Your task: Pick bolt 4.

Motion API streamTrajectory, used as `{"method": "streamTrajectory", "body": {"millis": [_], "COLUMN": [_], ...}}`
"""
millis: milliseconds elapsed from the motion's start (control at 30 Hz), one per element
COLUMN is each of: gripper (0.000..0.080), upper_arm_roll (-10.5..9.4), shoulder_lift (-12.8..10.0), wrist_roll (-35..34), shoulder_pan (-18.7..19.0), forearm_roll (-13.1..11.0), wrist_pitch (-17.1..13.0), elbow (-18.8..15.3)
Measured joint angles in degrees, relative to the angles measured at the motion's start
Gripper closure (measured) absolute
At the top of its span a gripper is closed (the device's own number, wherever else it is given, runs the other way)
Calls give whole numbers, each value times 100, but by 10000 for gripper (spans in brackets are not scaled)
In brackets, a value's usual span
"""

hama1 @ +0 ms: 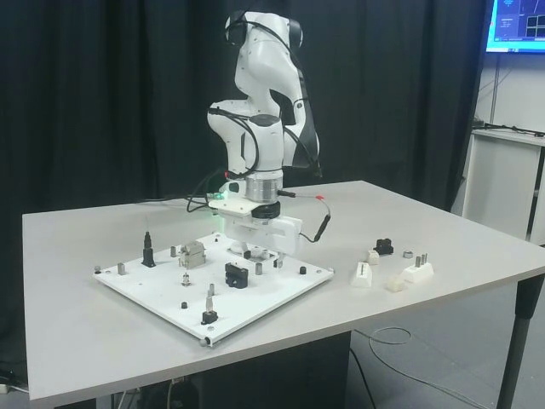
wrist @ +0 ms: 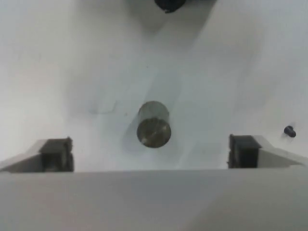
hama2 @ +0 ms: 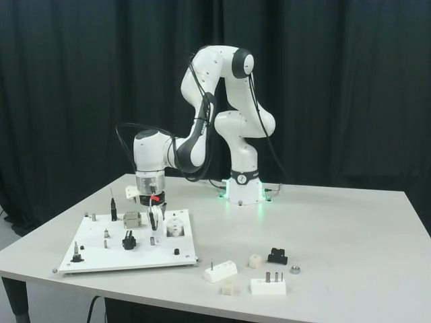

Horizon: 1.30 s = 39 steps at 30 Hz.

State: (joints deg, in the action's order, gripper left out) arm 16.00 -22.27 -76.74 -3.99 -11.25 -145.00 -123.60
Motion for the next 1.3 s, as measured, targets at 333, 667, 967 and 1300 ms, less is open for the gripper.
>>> {"method": "streamTrajectory", "body": {"millis": [333,667,967,1300], "gripper": [11,3,3,3], "upper_arm_roll": [0,1,10,13], "shoulder_lift": [62,94,106,130], "wrist_roll": [-5,-89,-202,-222], "shoulder_pan": [3,7,9,15], "forearm_roll": [0,0,0,0], "wrist_pitch": [60,66,66,61], "elbow": [0,-6,-7,-7]}}
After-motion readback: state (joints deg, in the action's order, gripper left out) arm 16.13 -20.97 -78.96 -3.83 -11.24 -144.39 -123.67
